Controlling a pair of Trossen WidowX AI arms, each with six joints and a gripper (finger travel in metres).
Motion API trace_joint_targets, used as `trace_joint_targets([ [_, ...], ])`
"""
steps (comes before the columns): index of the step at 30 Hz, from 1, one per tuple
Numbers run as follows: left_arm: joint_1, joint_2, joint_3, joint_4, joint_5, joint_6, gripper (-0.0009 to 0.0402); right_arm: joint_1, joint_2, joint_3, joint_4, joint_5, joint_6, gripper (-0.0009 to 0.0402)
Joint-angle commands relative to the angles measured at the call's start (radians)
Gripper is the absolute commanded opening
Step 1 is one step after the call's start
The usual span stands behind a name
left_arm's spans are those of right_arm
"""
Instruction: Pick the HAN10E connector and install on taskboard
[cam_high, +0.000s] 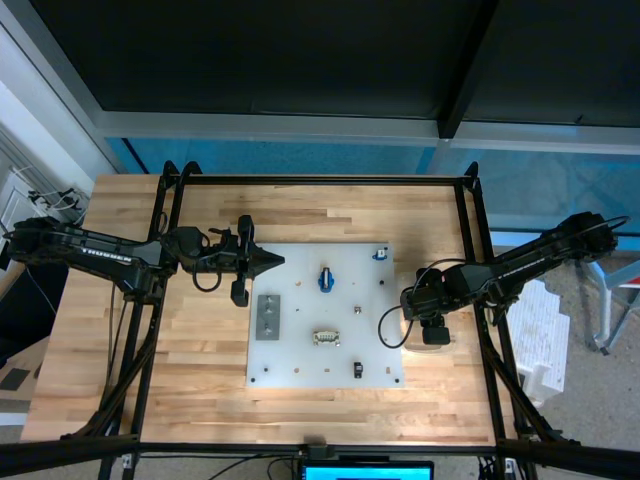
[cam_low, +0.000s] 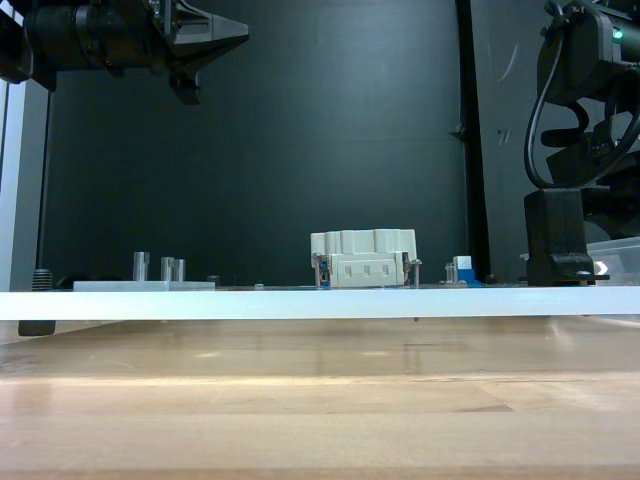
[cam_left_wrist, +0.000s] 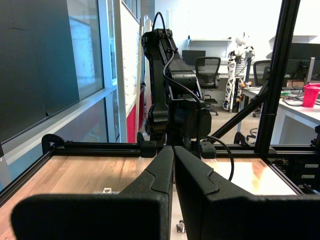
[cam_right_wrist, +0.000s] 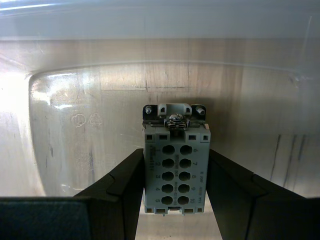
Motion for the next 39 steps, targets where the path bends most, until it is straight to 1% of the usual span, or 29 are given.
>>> trace_joint_targets([
  [1,0.0,0.0,0.0,0.0,0.0,0.0,0.0001,0.0,0.0,0.006,-0.006,-0.018,-0.002,0.0084],
  [6,0.0,0.0,0.0,0.0,0.0,0.0,0.0001,0.0,-0.005,0.032,-0.041,-0.02,-0.003,0.005],
  [10,0.0,0.0,0.0,0.0,0.0,0.0,0.0001,0.0,-0.02,0.087,-0.105,-0.02,-0.002,0.0034],
  [20,0.0,0.0,0.0,0.0,0.0,0.0,0.0001,0.0,-0.024,0.357,-0.349,-0.021,0.002,0.0028],
  [23,0.0,0.0,0.0,0.0,0.0,0.0,0.0001,0.0,-0.013,0.42,-0.42,-0.02,0.001,0.0028],
  [27,0.0,0.0,0.0,0.0,0.0,0.0,0.0001,0.0,-0.013,0.451,-0.441,-0.02,0.002,0.0027],
  [32,0.0,0.0,0.0,0.0,0.0,0.0,0.0001,0.0,-0.013,0.456,-0.444,-0.02,0.011,0.0027],
  [35,0.0,0.0,0.0,0.0,0.0,0.0,0.0001,0.0,0.009,0.468,-0.441,-0.023,0.028,0.0028],
  [39,0.0,0.0,0.0,0.0,0.0,0.0,0.0001,0.0,0.068,0.52,-0.441,-0.024,0.027,0.0027],
])
